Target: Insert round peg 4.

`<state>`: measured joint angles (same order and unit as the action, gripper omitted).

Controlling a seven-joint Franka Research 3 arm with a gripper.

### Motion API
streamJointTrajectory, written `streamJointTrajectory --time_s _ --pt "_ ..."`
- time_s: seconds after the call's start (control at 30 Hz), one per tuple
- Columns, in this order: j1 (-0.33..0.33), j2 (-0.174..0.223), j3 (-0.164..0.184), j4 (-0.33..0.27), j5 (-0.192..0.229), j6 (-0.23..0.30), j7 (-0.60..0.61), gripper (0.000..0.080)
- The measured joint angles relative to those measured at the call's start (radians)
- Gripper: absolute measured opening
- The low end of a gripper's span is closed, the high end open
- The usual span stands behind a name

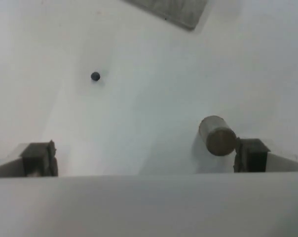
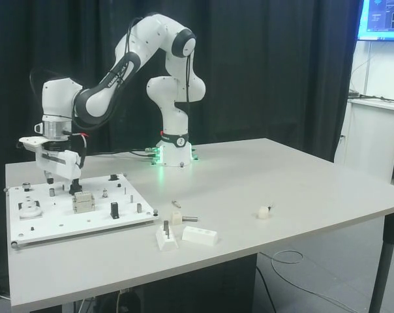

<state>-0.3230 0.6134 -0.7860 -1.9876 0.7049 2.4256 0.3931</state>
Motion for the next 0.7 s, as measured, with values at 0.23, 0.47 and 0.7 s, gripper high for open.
streamJointTrajectory --time_s 0.23,0.47,0.7 --pt "-0.001 0.014 0.012 0.007 0.005 0.02 0.0 0.08" --pt "-0.001 0.015 0.013 0.029 0.005 0.026 0.0 0.08" --pt "-0.001 0.015 0.013 0.056 0.004 0.024 0.0 0.08"
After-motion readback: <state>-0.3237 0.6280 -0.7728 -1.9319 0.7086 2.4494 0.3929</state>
